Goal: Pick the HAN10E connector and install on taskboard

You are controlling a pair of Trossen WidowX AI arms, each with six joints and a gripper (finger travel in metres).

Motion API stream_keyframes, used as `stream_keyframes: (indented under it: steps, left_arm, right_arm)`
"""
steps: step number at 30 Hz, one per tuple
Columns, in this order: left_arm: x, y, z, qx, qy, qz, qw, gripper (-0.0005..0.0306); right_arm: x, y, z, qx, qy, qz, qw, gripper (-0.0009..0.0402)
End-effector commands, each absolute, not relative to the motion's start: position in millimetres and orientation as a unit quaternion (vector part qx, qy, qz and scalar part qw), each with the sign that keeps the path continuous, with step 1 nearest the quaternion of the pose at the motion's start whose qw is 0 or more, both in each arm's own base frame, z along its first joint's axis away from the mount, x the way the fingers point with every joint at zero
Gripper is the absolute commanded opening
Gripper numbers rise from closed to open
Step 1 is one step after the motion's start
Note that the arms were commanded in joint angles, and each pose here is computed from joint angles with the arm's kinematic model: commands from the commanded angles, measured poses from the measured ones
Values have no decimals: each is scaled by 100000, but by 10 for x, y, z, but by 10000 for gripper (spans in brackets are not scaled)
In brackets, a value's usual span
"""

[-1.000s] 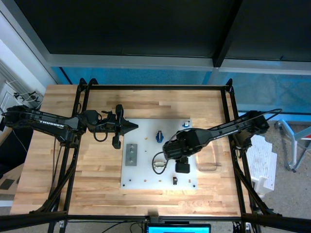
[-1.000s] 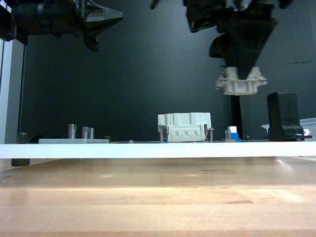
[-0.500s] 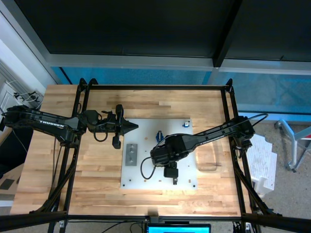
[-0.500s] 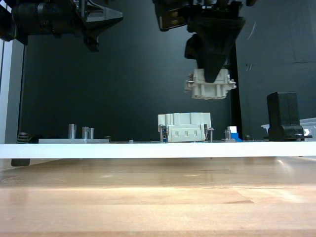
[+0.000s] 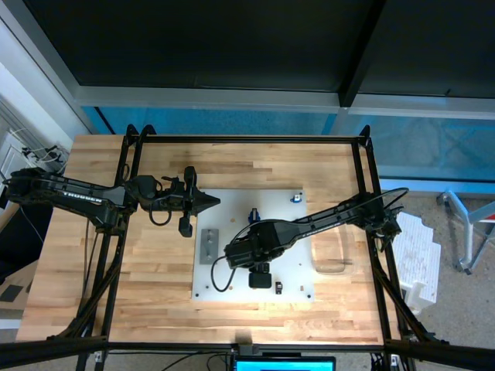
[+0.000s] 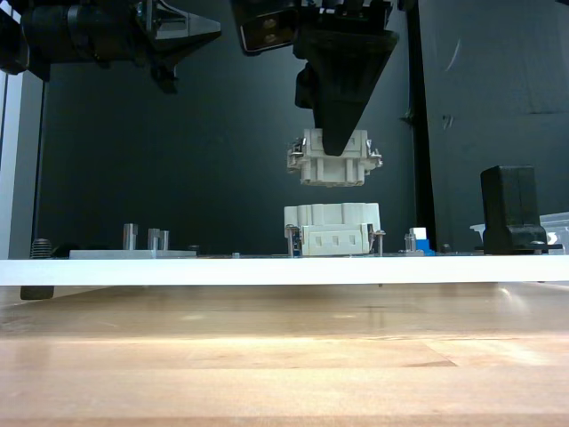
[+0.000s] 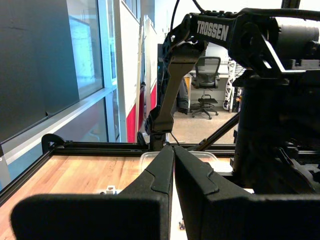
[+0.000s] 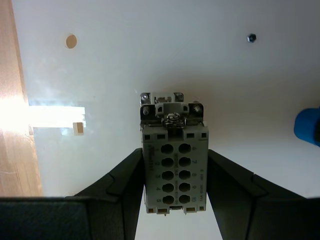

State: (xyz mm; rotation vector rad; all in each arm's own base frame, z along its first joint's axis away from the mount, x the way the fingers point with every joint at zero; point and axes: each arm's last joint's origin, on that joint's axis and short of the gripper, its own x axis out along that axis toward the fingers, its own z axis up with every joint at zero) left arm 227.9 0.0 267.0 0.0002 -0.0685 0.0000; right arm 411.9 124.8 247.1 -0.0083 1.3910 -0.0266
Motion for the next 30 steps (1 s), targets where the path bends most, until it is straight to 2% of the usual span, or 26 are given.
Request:
stream_keyframes:
  steps: [1,25,30]
  left_arm:
    - [2279,0,2671,9,-3461,0,99940,1]
    - [2279,0,2671,9,-3461,0,99940,1]
    - [2279,0,2671,9,-3442,0,99941,1]
  right_arm:
    - [4132,1256,2436,-410,64297,-1230,76579,25]
    - [4133,1281,2396,-574,63999,-1053,76829,25]
    - [4162,1297,2321,-96,64629,-379,76308,25]
